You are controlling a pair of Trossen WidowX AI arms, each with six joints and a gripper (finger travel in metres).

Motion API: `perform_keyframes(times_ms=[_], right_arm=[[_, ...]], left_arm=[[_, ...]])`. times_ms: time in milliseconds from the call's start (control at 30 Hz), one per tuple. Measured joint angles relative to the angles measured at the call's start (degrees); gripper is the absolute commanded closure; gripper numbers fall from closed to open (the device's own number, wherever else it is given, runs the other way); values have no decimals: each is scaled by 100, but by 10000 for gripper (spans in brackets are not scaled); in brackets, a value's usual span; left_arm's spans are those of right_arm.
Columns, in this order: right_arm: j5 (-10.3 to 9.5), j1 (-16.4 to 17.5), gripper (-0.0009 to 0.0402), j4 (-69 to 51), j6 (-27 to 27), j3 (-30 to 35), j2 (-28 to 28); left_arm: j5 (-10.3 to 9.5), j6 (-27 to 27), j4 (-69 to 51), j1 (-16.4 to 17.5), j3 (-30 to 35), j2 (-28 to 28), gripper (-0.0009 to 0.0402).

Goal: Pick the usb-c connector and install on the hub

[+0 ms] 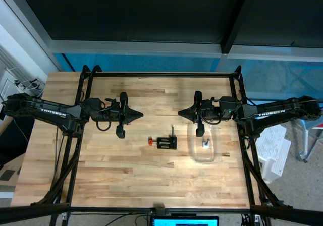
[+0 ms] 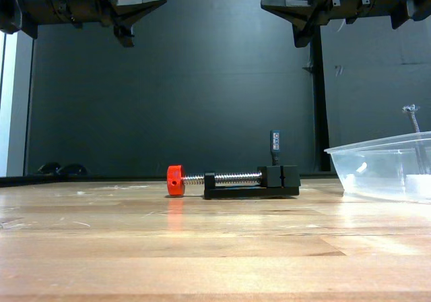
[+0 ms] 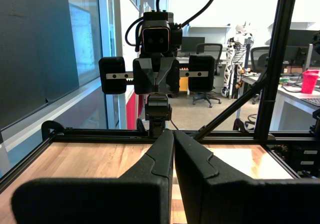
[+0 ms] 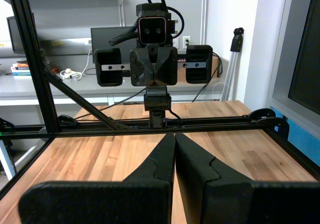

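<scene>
Tabletop [image 1: 101, 175]: hub [image 1: 166, 143] near dish [image 1: 198, 158] holding connector [image 1: 205, 144]; left gripper [image 1: 141, 115], right gripper [image 1: 179, 114] hover high, both pinched together; right should open squarely above connector.

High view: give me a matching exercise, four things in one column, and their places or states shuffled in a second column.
1. usb-c connector
2. hub
3. left gripper
4. right gripper

A. raised beside the clear dish, jaws shut
B. on the table, orange knob leftward
C. inside the clear dish
D. raised left of the hub, jaws shut

Pairs: 1-C, 2-B, 3-D, 4-A
</scene>
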Motion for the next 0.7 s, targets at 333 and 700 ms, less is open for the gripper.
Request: perform_keyframes(times_ms=[333,700], right_arm=[[0,2,393,2,0,0,2],[-2,4,393,0,352,0,-39]], left_arm=[[0,0,2,0,0,0,393],[-2,0,2,0,0,0,393]])
